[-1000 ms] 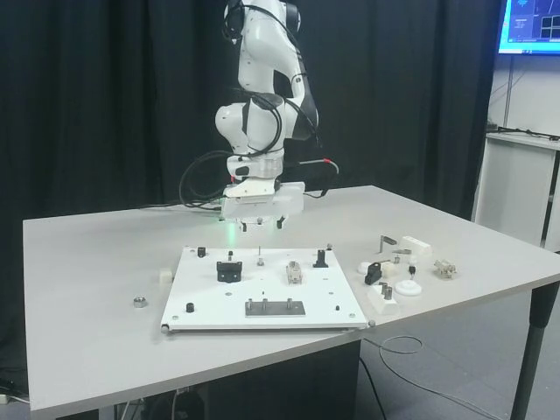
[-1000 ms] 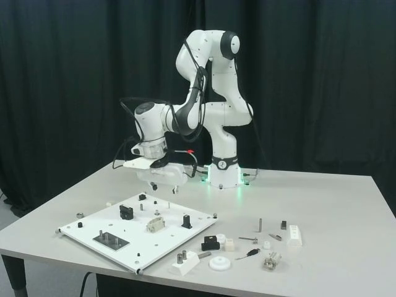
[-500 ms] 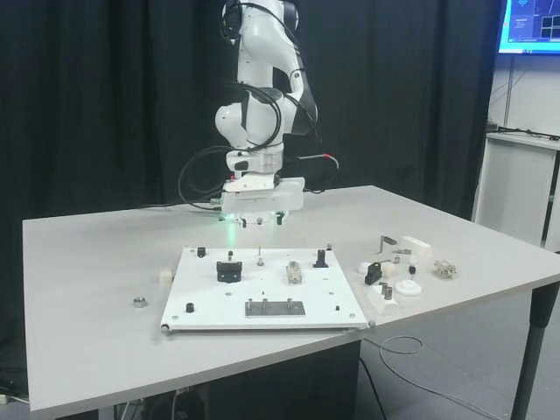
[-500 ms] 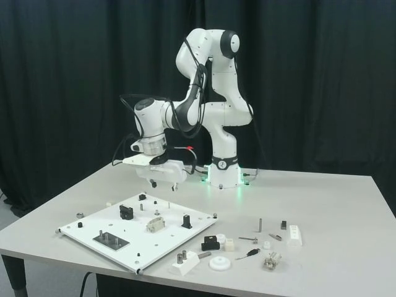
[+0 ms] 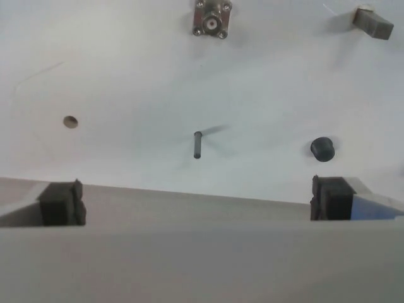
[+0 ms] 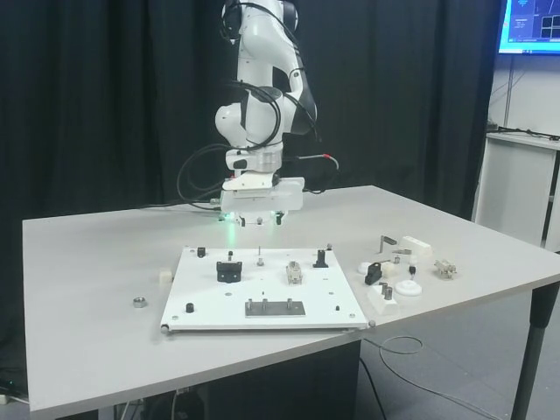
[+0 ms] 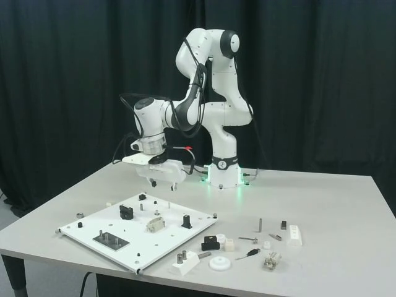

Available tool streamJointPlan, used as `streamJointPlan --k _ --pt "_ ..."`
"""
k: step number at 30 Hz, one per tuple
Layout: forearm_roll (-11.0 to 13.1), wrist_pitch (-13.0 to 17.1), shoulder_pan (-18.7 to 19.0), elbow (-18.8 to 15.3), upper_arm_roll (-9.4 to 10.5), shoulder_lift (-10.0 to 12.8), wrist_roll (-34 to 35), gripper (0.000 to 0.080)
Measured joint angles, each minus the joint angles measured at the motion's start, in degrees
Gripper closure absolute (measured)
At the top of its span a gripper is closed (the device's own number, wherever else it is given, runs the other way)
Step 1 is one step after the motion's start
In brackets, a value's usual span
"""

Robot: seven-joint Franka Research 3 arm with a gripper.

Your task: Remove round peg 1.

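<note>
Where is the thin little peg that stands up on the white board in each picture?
Wrist view: the thin grey upright peg stands mid-picture, between the open black fingertips.
First room view: the peg stands on the flat white board, below the gripper, apart from it.
Second room view: the peg stands near the board's far edge.
Shared landmark: the small grey metal connector on the board.

First room view: off the table's front, facing the arm (image 6: 261, 96) head-on. Second room view: off another side, arm seen side-on. Both share the white board (image 6: 262, 290) (image 7: 130, 232). Wrist view: close, looking down, probably over that board's far edge.
</note>
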Motion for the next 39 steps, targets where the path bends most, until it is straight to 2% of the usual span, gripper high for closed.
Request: streamJointPlan --k 39 --pt "-0.85 -0.61 0.0 0.0 -0.01 -0.91 1.36 0.0003"
